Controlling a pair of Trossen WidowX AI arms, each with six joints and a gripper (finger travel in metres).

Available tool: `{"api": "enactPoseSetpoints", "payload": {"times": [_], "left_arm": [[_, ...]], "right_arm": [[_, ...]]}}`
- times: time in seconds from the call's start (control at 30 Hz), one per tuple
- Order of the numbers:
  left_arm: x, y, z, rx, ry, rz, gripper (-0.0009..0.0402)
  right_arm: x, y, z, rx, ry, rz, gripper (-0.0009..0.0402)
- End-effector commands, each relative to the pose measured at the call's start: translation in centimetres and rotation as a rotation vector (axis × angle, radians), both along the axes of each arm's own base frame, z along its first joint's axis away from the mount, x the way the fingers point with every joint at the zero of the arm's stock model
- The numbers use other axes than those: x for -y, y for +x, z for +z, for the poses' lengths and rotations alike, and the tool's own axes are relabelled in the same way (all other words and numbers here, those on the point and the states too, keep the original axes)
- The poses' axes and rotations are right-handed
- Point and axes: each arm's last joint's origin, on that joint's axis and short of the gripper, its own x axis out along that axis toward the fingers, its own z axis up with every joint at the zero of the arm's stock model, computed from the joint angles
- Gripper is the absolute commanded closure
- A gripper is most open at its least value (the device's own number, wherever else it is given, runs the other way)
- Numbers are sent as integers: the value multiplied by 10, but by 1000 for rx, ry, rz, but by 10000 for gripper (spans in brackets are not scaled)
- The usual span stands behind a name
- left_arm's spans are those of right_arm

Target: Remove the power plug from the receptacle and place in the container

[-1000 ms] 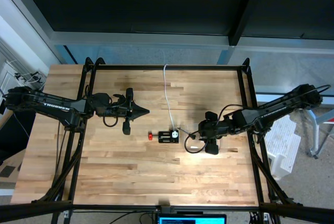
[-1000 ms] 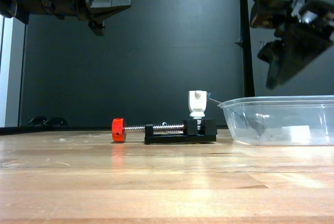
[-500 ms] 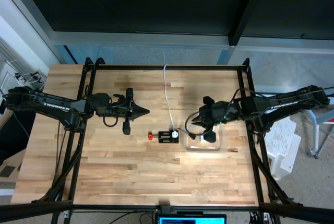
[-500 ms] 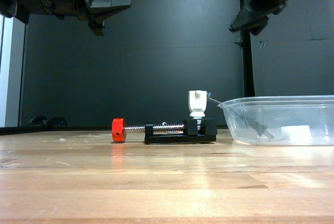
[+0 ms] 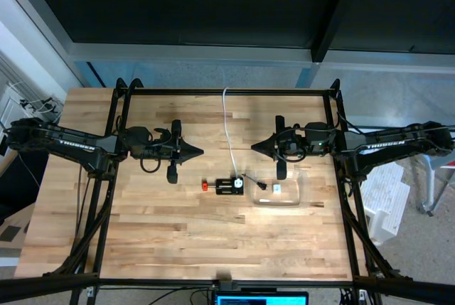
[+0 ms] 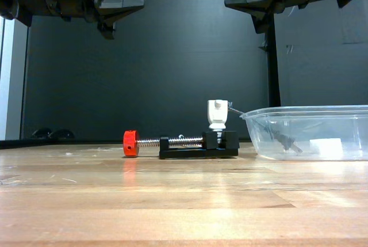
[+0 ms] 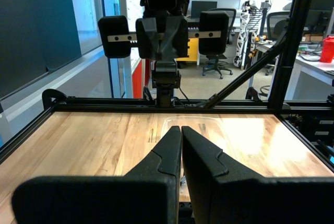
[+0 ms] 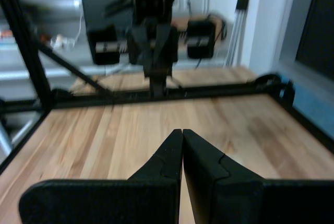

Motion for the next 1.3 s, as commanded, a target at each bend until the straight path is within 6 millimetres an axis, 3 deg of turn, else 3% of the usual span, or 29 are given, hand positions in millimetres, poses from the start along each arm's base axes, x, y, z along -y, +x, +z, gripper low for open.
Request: {"api": "enactPoseSetpoints", "payload": {"times": [0.03, 0.33, 1.3], "left_arm": [[0, 0, 0, 0, 0, 0, 393], [0, 0, 0, 0, 0, 0, 393], [0, 0, 0, 0, 0, 0, 393]], "right_arm": [[4, -2, -8, 36, 2, -11, 393], [3, -6, -22, 78, 3, 1, 393], [-2, 1, -20, 105, 4, 18, 393]]}}
